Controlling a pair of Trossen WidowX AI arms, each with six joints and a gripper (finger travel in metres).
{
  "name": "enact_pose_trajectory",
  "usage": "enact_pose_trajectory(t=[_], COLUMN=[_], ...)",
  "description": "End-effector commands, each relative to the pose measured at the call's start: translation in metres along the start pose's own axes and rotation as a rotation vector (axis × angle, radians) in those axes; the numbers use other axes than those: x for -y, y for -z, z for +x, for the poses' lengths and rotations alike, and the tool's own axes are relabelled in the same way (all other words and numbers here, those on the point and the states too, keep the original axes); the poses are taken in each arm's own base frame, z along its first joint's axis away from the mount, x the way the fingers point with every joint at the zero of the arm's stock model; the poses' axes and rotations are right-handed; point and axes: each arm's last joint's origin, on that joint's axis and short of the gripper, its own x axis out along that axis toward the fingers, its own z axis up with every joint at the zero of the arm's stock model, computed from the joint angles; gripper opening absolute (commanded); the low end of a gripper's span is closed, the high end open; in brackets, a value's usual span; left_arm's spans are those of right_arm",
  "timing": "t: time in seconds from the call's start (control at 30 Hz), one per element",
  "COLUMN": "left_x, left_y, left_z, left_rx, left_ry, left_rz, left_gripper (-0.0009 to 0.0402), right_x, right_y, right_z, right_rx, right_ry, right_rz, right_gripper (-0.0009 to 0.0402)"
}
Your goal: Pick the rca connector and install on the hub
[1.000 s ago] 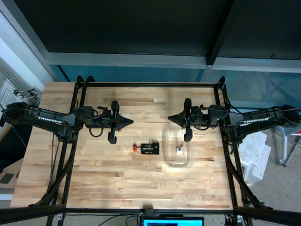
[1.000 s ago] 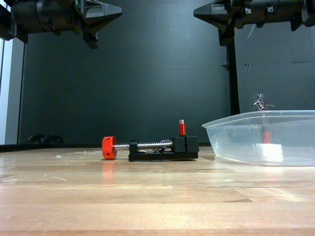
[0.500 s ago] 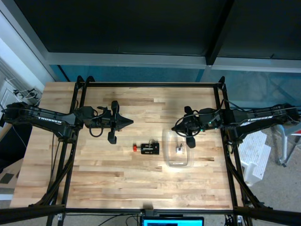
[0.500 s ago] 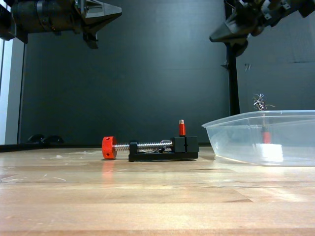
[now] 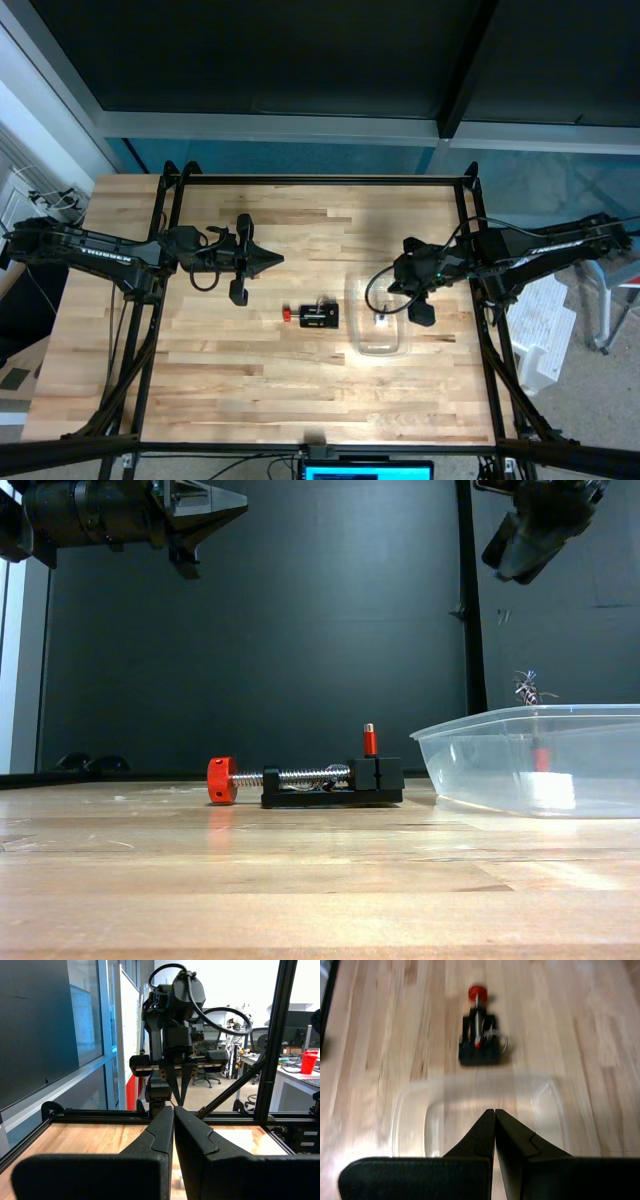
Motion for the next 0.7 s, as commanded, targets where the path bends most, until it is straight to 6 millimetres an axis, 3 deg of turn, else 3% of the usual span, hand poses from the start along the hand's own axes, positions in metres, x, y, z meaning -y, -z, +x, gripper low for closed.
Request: enact_pose_trajectory(t=[0.03, 0.4, 0.7], left_x=[0.0, 0.0, 0.0], left_y=[0.0, 0.0, 0.0], left_z=[0.0, 0.0, 0.0], left_rx=[0.0, 0.001, 0.0], left_ry=[0.0, 0.0, 0.0], left_rz=[0.0, 0.0, 0.0], left_gripper=[0.0, 0.0, 0.0], right_x=[-0.008, -0.031, -0.036], right_y=[-0.004, -0.013, -0.011], right_z=[-0.001, 0.016, 0.038], right_rx=[-0.106, -0.322, -0.403], right_ry=[0.007, 0.021, 0.028], right_rz=[-0.028, -0.095, -0.104], right_gripper=[0.0, 0.0, 0.0])
